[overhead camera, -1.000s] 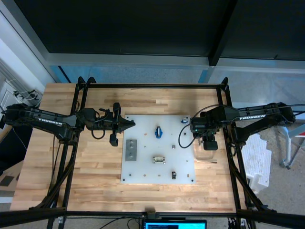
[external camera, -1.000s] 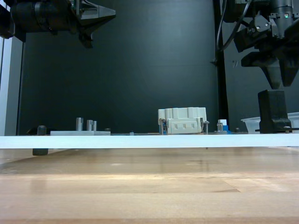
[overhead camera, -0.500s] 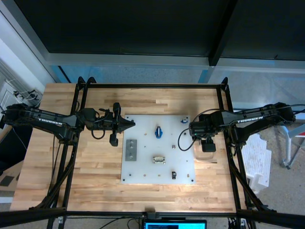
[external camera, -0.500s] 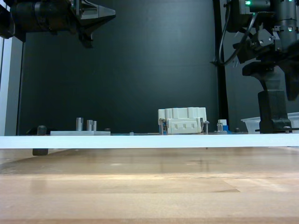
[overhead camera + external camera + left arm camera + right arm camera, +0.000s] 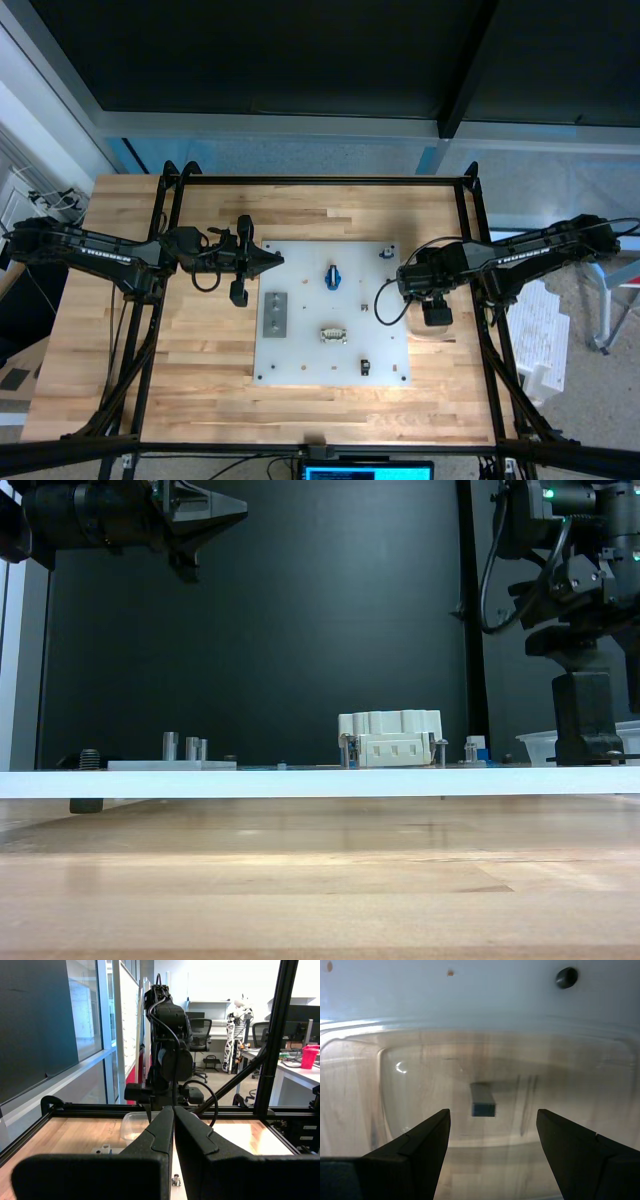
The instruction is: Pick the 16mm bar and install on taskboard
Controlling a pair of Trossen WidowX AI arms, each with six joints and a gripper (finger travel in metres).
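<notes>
- Step: pick phase, approach to grasp. Nothing lifted yet.
- right gripper [image 5: 492, 1111] points down into the clear tray [image 5: 470, 1027], fingers spread wide and holding nothing.
- 16mm bar [image 5: 483, 1100] lies flat on the tray floor, straight ahead of the gripper and between the two fingers, a bit closer to one finger than the other. No contact with either.
- Low view: right gripper [image 5: 585, 742] is already down close to tray [image 5: 535, 742] level, so I'd guess little descent is left.
- taskboard [image 5: 470, 990] sits just beyond the tray's far rim as seen from this gripper. In the high view the tray is hard against the board's [image 5: 300, 360] right edge, directly under the right gripper [image 5: 436, 318].
- left gripper [image 5: 265, 258] is parked high off the board's left edge, fingers pressed together, empty, well away from the bar.
- Next move, my read: small lateral trim to centre the bar, drop the last bit, then close across the bar's short axis. The part is tiny and round, so it may roll or squirt out if the pinch is off-centre.
- After that: lift clear of the tray rim and carry across to the grey block [image 5: 274, 315] on the far side of the board.
</notes>
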